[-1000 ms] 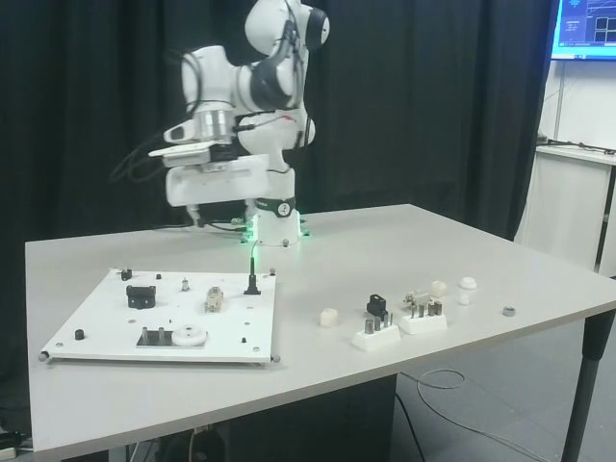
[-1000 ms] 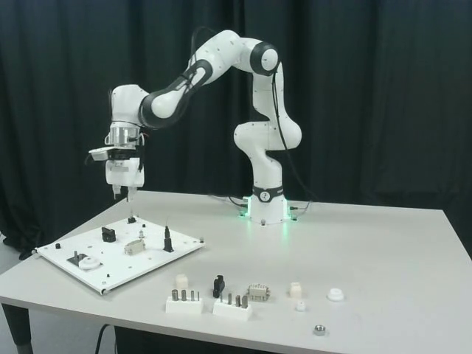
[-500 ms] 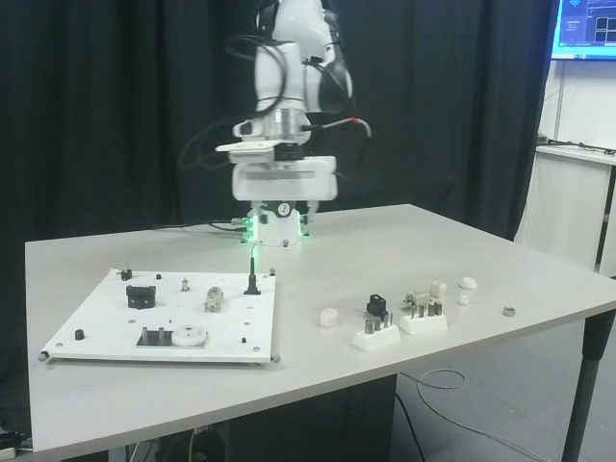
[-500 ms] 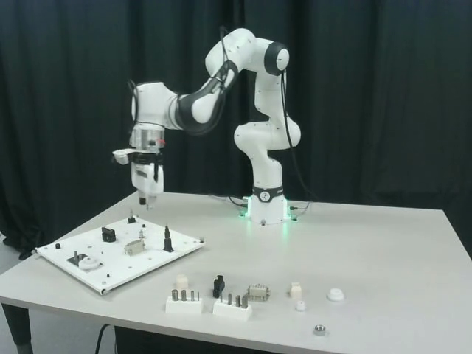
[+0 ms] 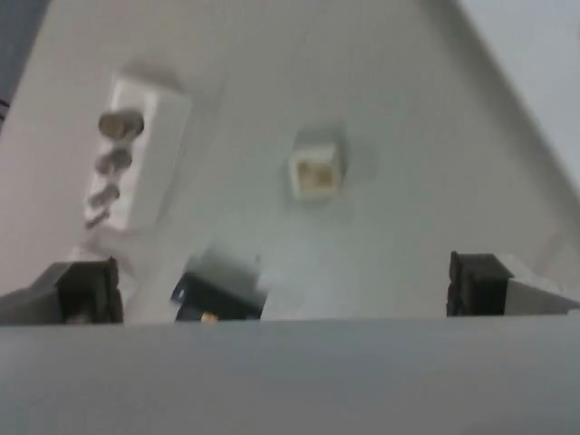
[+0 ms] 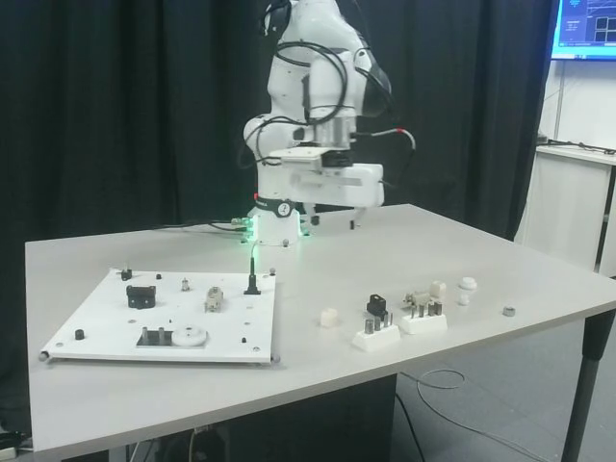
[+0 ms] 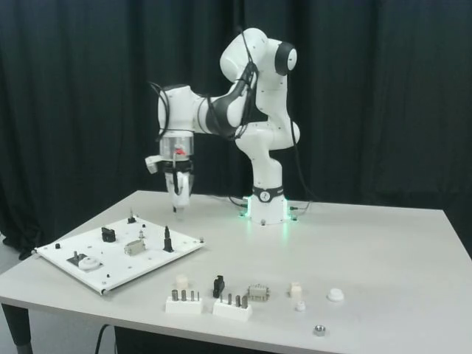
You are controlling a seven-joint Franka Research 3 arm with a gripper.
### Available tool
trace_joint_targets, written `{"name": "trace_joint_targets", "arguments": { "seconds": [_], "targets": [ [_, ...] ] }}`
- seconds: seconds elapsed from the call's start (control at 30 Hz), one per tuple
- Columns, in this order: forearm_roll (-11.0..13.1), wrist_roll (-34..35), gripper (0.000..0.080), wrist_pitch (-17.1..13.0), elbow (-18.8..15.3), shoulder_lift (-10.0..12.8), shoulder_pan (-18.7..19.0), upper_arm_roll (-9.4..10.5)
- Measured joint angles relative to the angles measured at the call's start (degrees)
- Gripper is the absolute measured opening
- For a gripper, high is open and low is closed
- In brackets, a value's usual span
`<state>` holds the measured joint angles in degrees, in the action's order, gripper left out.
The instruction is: Pick D-SUB.
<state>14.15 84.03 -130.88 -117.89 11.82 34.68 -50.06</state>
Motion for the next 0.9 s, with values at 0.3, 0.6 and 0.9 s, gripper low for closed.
{"name": "trace_joint_targets", "arguments": {
  "seconds": [0.3, 0.6, 0.9],
  "targets": [
    [0.00, 11.29, 0.0800, 0.85, -0.80, 0.77, 1.99, 2.92],
    [-0.02, 21.75, 0.0800, 0.46, -1.99, 2.31, 3.12, 5.87],
    [-0.04, 28.05, 0.0800, -2.14, -2.29, 5.17, 3.40, 7.12]
  ]
}}
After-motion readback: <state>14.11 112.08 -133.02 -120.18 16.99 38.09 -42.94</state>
